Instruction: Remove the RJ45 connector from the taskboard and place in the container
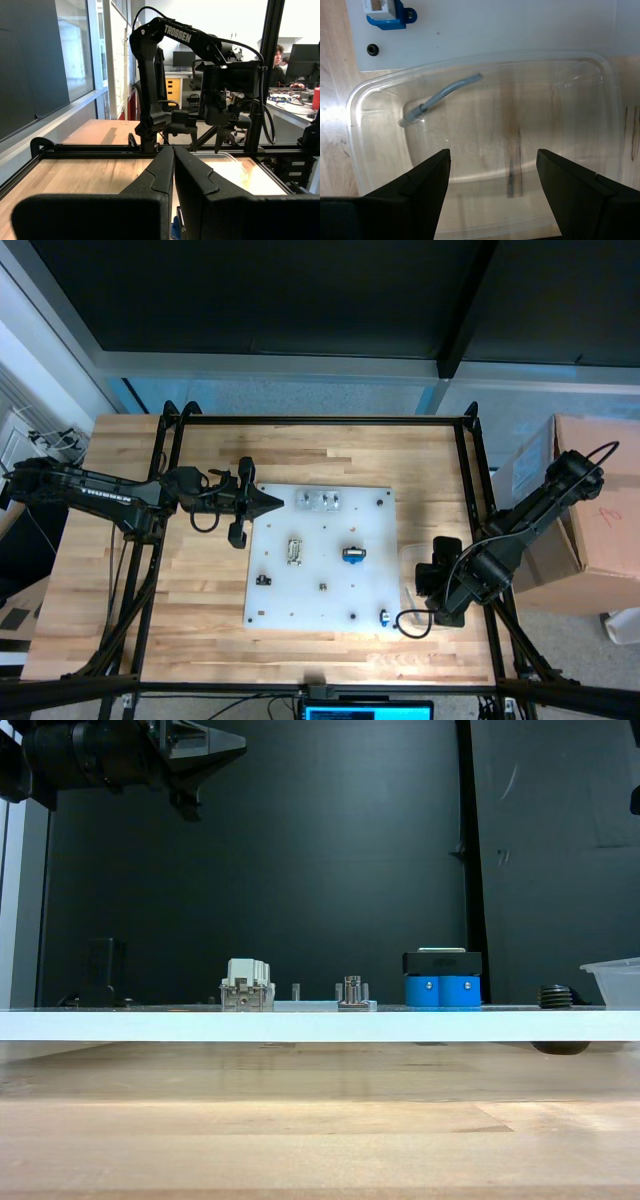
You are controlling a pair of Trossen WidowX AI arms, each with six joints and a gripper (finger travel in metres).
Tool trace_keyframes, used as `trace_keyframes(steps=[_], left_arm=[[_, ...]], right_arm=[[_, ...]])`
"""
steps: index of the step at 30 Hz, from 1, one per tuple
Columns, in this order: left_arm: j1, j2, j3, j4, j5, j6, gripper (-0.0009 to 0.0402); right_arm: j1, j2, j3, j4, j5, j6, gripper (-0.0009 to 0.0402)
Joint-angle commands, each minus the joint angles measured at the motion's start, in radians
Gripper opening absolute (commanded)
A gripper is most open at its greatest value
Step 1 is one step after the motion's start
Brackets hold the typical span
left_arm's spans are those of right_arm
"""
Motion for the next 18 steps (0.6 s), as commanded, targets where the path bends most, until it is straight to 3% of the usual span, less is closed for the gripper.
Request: trace_keyframes(steps=[1,7,13,18], left_arm=[[0.0,0.0,0.0,0.0,0.0,0.0,0.0],[0.0,0.0,0.0,0.0,0.0,0.0,0.0],[0.0,0.0,0.0,0.0,0.0,0.0,0.0],[0.0,0.0,0.0,0.0,0.0,0.0,0.0]], right_arm=[[0.0,-0.006,0.0,-0.005,0.001,-0.008,0.0242],[-0.019,-0.035,0.0,-0.003,0.008,-0.011,0.0228],[-0.11,-0.121,0.0,0.063,0.114,-0.076,0.021],[-0.195,-0.203,0.0,0.161,0.197,-0.203,0.0173]])
